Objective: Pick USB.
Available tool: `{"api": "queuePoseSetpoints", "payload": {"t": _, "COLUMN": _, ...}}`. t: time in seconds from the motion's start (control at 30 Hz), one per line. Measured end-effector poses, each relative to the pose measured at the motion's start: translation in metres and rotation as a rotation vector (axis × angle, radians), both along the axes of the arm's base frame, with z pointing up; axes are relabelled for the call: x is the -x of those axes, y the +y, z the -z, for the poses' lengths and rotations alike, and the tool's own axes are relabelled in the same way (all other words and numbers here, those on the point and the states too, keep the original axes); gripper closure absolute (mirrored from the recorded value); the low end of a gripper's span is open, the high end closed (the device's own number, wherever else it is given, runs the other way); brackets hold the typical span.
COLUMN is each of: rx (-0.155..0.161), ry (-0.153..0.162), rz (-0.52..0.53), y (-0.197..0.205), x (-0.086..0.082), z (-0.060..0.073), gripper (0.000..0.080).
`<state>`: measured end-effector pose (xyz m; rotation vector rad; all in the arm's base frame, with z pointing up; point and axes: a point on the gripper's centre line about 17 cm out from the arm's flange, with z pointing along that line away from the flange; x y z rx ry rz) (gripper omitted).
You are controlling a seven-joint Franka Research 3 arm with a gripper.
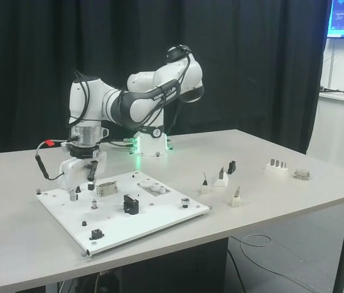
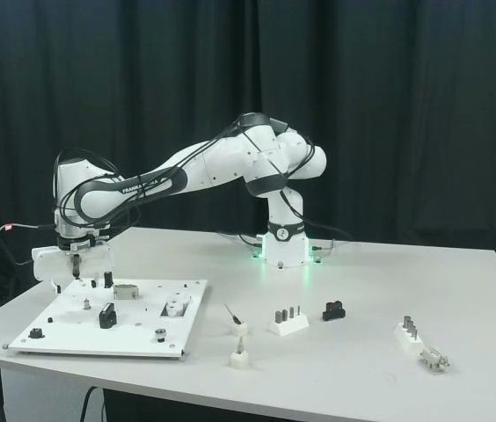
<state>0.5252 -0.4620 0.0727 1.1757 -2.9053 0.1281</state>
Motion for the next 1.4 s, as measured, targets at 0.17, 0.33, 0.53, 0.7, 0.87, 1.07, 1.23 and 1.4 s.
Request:
{"api": "queuePoseSetpoints", "payload": {"t": 0.17, "rx": -0.004, "ry": 0.000, "rz": -0.008, "y": 0.001, "x": -0.003, "z": -0.003, "gripper": 0.0005}}
{"api": "queuePoseSetpoints", "payload": {"t": 0.33, "rx": -0.014, "ry": 0.000, "rz": -0.016, "y": 0.005, "x": -0.007, "z": -0.005, "gripper": 0.0003}}
{"api": "queuePoseSetpoints", "payload": {"t": 0.53, "rx": -0.025, "ry": 0.001, "rz": -0.027, "y": 0.010, "x": -0.011, "z": -0.006, "gripper": 0.0003}}
{"api": "queuePoseSetpoints", "payload": {"t": 0.7, "rx": -0.029, "ry": 0.000, "rz": -0.033, "y": 0.013, "x": -0.015, "z": -0.008, "gripper": 0.0003}}
{"api": "queuePoseSetpoints", "payload": {"t": 0.87, "rx": -0.028, "ry": -0.001, "rz": -0.038, "y": 0.014, "x": -0.017, "z": -0.010, "gripper": 0.0003}}
{"api": "queuePoseSetpoints", "payload": {"t": 1.07, "rx": -0.037, "ry": 0.000, "rz": -0.043, "y": 0.017, "x": -0.020, "z": -0.013, "gripper": 0.0003}}
{"api": "queuePoseSetpoints", "payload": {"t": 1.23, "rx": -0.051, "ry": 0.002, "rz": -0.050, "y": 0.024, "x": -0.026, "z": -0.016, "gripper": 0.0003}}
{"api": "queuePoseSetpoints", "payload": {"t": 1.4, "rx": -0.080, "ry": 0.005, "rz": -0.063, "y": 0.039, "x": -0.037, "z": -0.019, "gripper": 0.0003}}
